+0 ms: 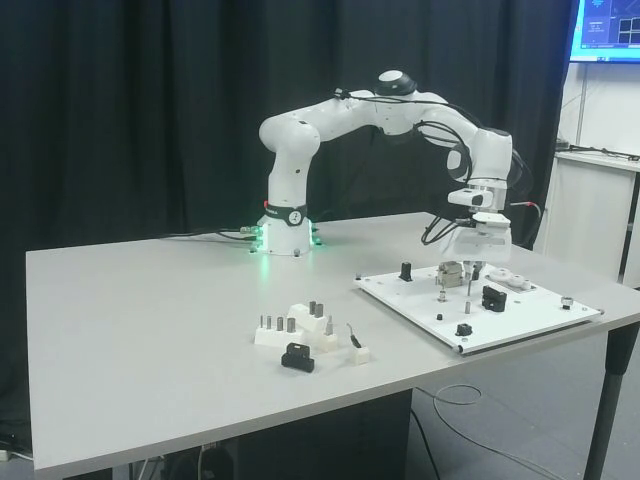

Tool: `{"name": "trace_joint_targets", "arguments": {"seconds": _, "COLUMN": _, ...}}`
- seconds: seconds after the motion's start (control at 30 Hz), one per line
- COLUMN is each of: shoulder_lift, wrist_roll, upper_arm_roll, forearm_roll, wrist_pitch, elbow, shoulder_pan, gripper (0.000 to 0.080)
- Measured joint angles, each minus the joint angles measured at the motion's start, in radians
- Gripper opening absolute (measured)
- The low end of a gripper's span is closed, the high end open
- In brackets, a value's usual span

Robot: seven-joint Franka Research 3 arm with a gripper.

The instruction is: Insert square peg 1.

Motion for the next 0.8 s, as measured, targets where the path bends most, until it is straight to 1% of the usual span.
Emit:
{"name": "trace_joint_targets", "arguments": {"seconds": 0.43, "shoulder_lift": -0.001, "wrist_roll": 0.0, "upper_arm_roll": 0.0, "forearm_roll": 0.0, "wrist_pitch": -0.025, "elbow": 0.0, "shoulder_pan": 0.0, "gripper": 0.003}}
{"name": "trace_joint_targets", "arguments": {"seconds": 0.8, "shoulder_lift": -0.01, "wrist_roll": 0.0, "upper_arm_roll": 0.0, "forearm_roll": 0.0, "wrist_pitch": -0.027, "elbow": 0.001, "shoulder_pan": 0.003, "gripper": 0.003}}
